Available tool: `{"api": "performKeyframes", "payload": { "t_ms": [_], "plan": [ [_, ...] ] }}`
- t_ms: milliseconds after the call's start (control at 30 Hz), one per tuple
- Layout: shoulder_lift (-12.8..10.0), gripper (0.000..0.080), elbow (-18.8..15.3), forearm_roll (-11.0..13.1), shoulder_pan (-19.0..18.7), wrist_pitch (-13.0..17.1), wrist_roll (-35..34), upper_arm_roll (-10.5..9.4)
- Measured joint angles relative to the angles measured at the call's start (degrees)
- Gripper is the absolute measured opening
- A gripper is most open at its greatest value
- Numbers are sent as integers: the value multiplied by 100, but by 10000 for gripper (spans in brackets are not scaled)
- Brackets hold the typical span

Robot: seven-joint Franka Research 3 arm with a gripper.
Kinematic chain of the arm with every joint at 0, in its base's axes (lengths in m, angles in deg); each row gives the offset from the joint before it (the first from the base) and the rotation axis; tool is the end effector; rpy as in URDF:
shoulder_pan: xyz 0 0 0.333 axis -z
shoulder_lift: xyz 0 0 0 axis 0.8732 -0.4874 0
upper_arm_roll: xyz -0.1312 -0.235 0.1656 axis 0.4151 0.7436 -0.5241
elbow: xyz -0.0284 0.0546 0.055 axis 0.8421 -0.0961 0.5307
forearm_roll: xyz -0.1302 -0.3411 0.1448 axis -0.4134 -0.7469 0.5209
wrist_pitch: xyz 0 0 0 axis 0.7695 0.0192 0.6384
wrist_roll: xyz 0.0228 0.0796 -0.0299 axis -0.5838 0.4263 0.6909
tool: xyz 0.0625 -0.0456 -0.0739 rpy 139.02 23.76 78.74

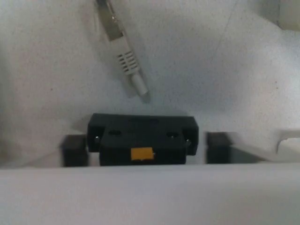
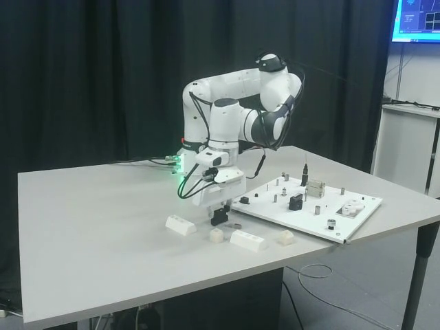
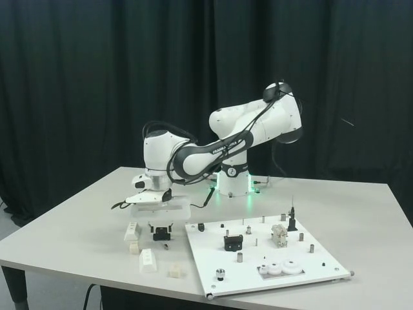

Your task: Place D-SUB.

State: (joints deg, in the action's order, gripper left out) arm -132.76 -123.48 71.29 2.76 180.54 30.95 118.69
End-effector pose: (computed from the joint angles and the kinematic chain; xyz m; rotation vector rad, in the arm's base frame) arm 0.5156 -0.1527 0.1997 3.0520 -0.6925 -0.0058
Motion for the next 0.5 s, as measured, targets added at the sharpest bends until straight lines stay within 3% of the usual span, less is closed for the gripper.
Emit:
{"api": "performKeyframes", "payload": {
  "t_ms": [133,167,433,467,500],
  "plan": [
    [-12,391,31,0,34,0,1,-2],
    [-14,664,39,0,42,1,4,-2],
    [-14,664,86,-54,67,6,44,56],
    [-14,793,90,-69,66,5,44,71],
    [-14,793,93,-82,64,2,44,89]
  ]
}}
